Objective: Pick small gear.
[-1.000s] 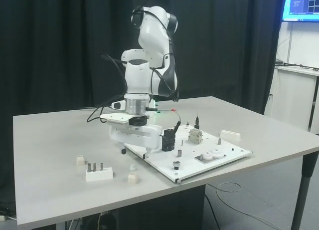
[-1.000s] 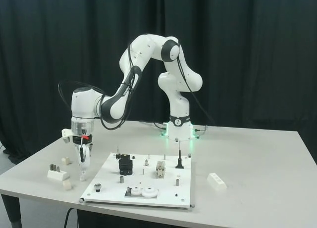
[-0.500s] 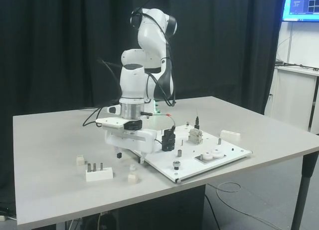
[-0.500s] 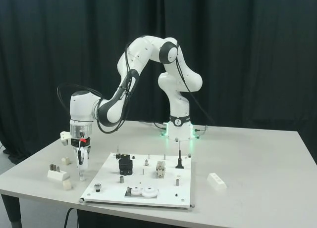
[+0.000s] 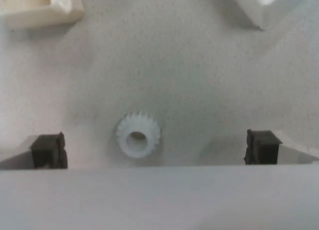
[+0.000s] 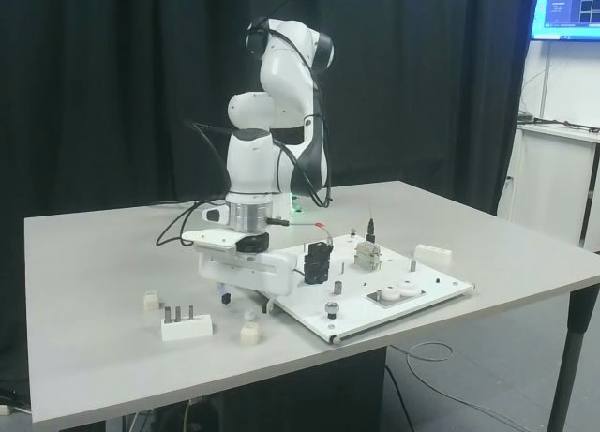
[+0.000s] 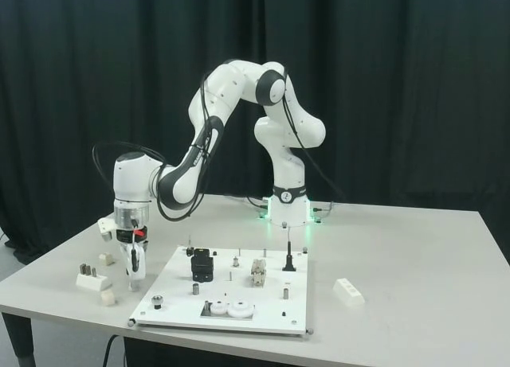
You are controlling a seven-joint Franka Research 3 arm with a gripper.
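1. Nearest the wrist camera, we see the gripper (image 5: 154,149) spread wide, its two black fingertips (image 5: 49,151) far apart and holding nothing. We judge they are set this way so the small gear (image 5: 139,135) can pass between them on the way down.

2. The small gear lies flat on the grey table (image 5: 164,65), hole upward, between the fingertips but nearer one of them than the other. We think a slight sideways correction would help before closing.

3. Beyond the gear, a small block (image 5: 40,8) and the corner of the white board (image 5: 259,5) sit well apart from it, so we judge the fingers have room to descend.

4. In the first room view, the gripper (image 6: 246,301) hangs just above the table beside the white board (image 6: 412,305), with the gear (image 6: 249,315) a small white spot under it and the block (image 6: 249,335) just in front.

5. Only the wrist view shows the gear's teeth and its offset between the fingertips. The room views alone show the arm's reach, the peg holder (image 6: 186,325), and the gears (image 6: 399,290) seated on the board.

6. The second room view shows the gripper (image 7: 135,283) low over the table; there we cannot make out the gear.
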